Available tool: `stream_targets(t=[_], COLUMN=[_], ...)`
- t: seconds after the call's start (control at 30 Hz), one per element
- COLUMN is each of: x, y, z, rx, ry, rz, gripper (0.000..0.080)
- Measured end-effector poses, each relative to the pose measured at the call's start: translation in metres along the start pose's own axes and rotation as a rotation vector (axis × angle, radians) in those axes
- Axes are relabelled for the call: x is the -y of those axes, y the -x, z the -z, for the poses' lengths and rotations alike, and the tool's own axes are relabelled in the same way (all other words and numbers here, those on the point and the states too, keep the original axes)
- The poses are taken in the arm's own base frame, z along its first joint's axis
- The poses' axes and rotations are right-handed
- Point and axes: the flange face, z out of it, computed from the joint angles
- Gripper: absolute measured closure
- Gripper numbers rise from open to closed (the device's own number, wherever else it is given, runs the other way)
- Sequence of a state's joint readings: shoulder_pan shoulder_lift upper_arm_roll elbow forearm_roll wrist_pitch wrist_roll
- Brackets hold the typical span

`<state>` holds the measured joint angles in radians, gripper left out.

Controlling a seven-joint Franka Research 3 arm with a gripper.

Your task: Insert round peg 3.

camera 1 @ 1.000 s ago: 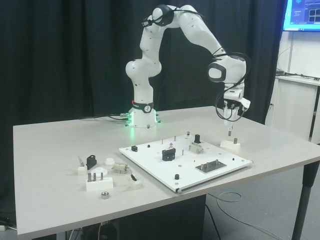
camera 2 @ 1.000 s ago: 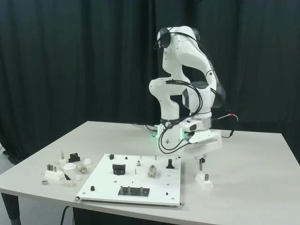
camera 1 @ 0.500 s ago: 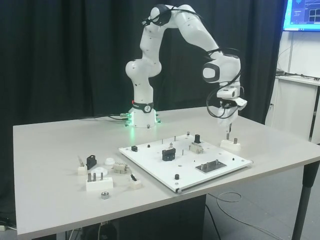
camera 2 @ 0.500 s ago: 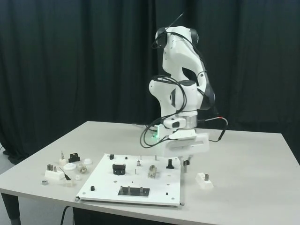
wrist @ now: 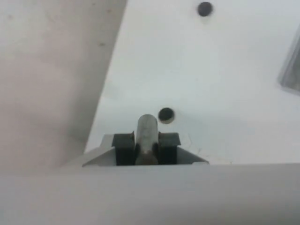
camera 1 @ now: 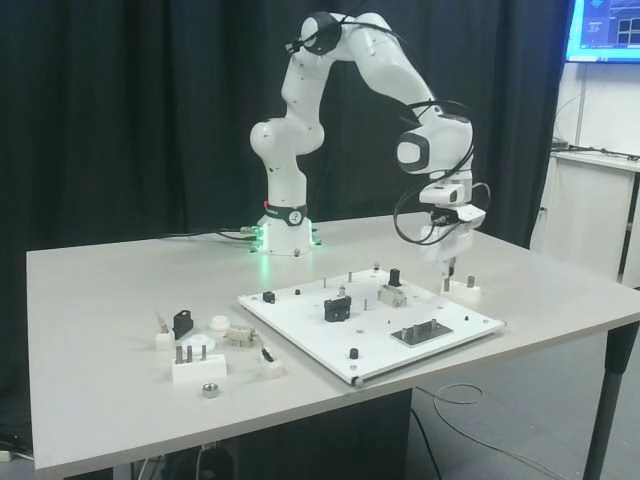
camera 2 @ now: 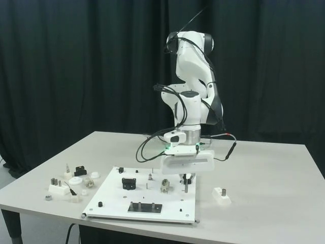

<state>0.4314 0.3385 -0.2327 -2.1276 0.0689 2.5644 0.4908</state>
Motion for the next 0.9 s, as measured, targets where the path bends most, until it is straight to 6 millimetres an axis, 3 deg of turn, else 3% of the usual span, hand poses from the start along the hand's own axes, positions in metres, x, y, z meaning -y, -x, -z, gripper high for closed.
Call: stream_targets(t=[0.3,0.9], x=[-0.008,-0.013], y=[-0.010,-0.010], z=[-0.012,-0.029], rx=[0.008,0.058], ry=[0.009,0.011], rz=[-0.028,-0.078], gripper=[0.0699,0.0699])
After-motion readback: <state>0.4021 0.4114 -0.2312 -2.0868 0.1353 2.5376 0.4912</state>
